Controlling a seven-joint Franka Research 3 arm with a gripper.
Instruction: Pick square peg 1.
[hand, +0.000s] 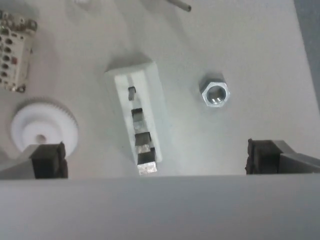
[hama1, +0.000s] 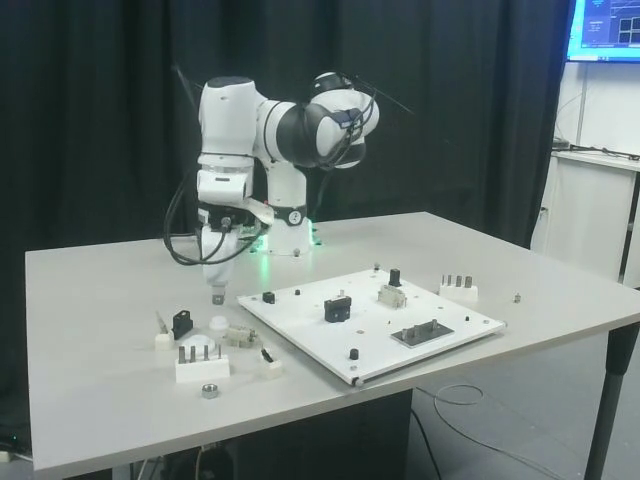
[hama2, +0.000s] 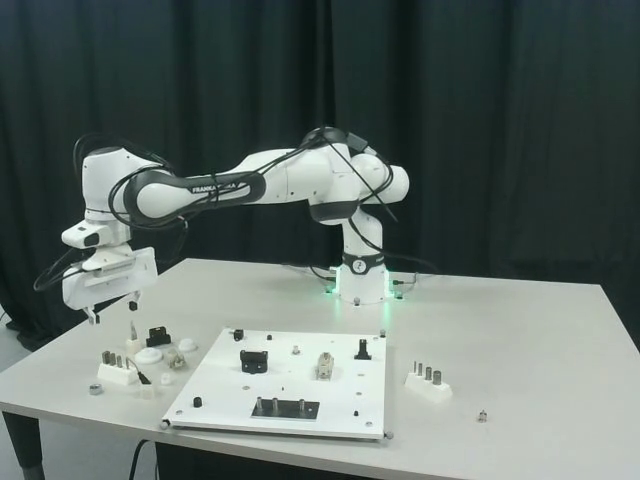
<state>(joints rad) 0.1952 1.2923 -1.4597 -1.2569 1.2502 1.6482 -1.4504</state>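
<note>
A white peg holder (hand: 150, 85) (hama1: 203, 366) (hama2: 117, 372) stands near the table's front left corner, with several dark square pegs upright in a row. The largest peg (hand: 147, 161) is at one end and the smallest (hand: 132, 92) at the other. My gripper (hand: 155, 159) (hama1: 215, 294) (hama2: 112, 311) hangs well above the holder and touches nothing. It is open, and its black fingertips (hand: 48, 160) stand wide apart on either side of the row. Nothing is between them.
A steel nut (hand: 215, 94) (hama1: 210, 390) lies beside the holder. A white gear (hand: 44, 127) (hama1: 217, 322) and a connector (hand: 15, 52) lie close by. The white assembly board (hama1: 370, 320) (hama2: 290, 390) and a second peg holder (hama1: 458, 288) (hama2: 427, 384) stand further right.
</note>
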